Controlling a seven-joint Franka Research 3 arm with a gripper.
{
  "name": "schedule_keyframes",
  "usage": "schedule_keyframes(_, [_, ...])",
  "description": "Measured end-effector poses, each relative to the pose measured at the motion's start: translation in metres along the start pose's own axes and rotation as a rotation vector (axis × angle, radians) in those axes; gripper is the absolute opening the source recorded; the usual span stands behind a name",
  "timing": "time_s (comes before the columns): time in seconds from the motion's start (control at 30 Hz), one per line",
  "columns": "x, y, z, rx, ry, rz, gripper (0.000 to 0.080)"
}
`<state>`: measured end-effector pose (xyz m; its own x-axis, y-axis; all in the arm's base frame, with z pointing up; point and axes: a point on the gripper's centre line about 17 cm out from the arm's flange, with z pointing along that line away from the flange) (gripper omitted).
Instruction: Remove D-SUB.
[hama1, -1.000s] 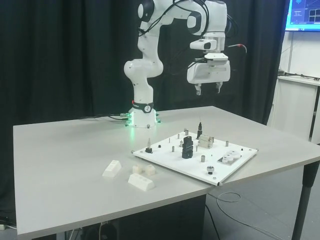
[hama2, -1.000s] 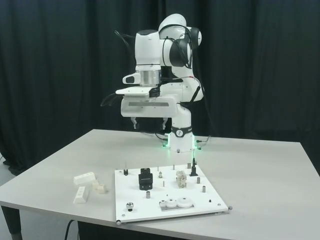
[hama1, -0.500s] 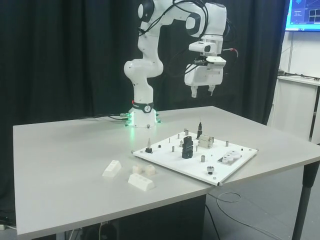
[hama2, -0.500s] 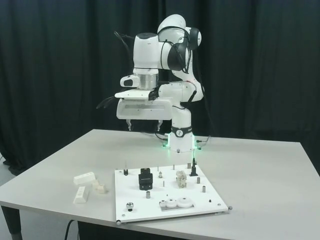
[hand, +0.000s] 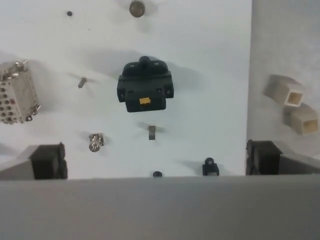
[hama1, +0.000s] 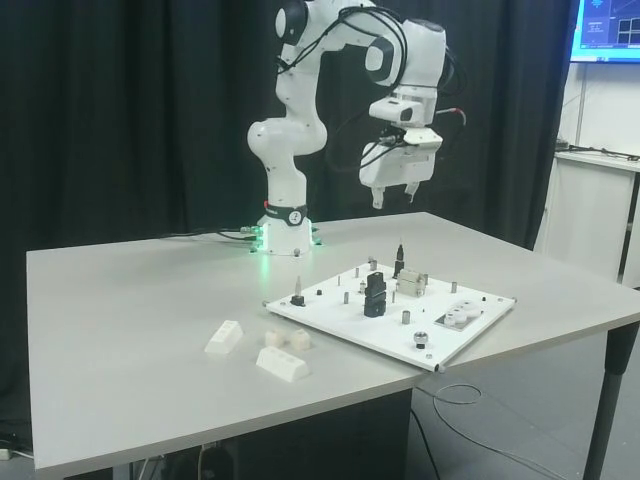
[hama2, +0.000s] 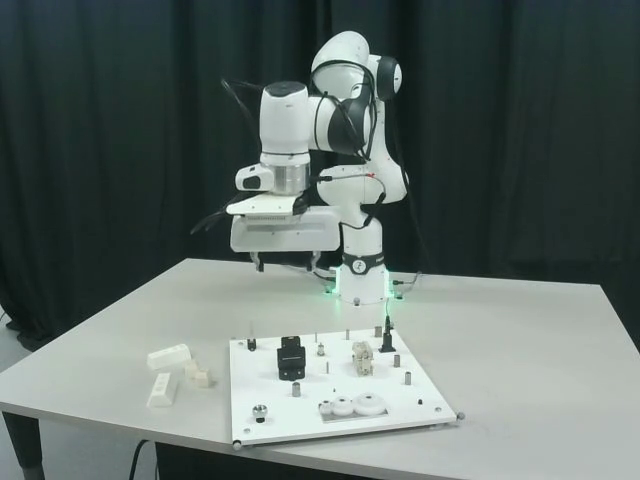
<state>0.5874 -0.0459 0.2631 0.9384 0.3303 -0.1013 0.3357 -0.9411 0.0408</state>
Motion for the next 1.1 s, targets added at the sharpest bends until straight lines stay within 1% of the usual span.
schedule_keyframes(0.37, [-0.003,0.000,0.033,0.002,0.013,0.001,0.0800])
schedule_keyframes(0.47, [-0.003,0.002,0.042,0.000,0.022,0.005,0.0800])
schedule_keyframes(0.7, [-0.003,0.005,0.062,0.002,0.054,0.008,0.0800])
schedule_keyframes(0.83, [-0.002,0.005,0.074,0.011,0.076,0.009,0.0800])
schedule_keyframes(1.1, [-0.002,0.002,0.093,0.025,0.110,-0.027,0.0800])
